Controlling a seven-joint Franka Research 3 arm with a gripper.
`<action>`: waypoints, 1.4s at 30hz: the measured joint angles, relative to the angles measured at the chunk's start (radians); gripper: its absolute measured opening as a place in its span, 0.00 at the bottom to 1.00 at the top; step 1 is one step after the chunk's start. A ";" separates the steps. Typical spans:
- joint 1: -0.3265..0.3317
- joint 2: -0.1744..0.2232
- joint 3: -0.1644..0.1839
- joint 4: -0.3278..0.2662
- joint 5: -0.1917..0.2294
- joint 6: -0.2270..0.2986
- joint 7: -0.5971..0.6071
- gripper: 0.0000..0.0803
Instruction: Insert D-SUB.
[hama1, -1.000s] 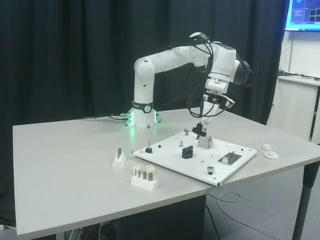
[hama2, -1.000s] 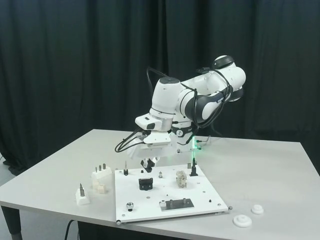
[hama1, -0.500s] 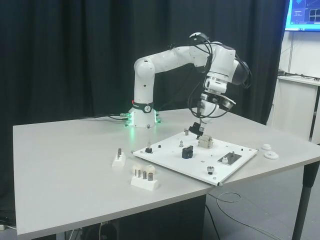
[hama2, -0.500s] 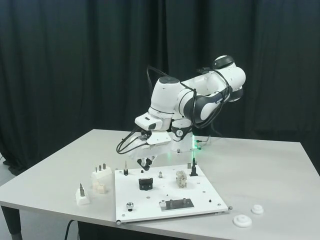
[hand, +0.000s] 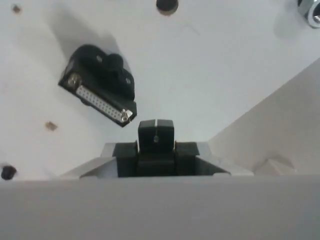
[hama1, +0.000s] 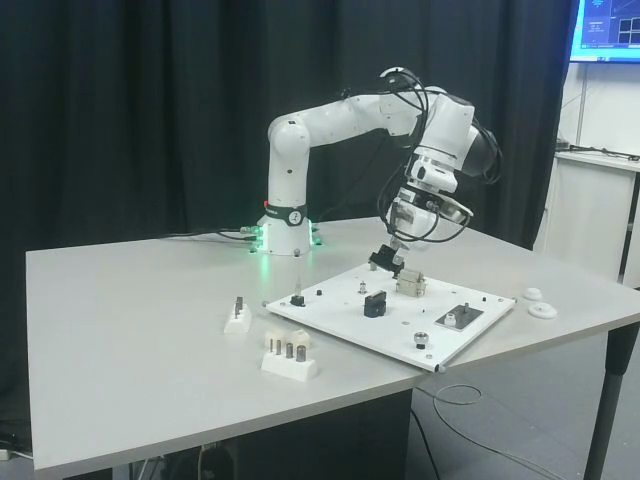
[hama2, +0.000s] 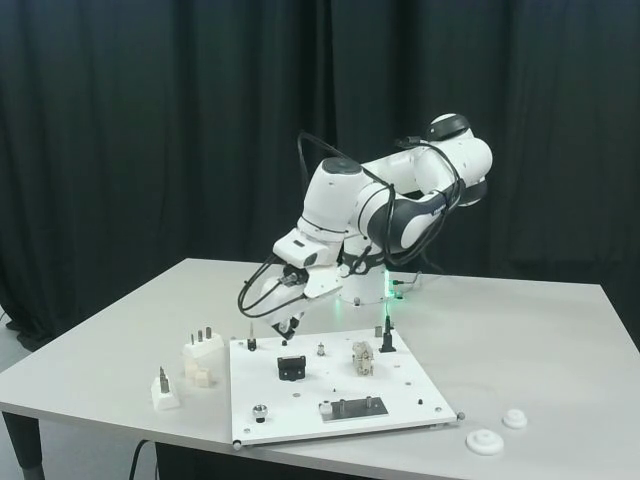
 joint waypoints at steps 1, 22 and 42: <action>0.000 0.000 0.001 0.000 -0.004 -0.001 -0.011 0.19; -0.046 -0.006 0.001 -0.002 0.039 -0.094 -0.407 0.19; -0.111 -0.005 -0.034 0.001 0.174 -0.225 -0.636 0.19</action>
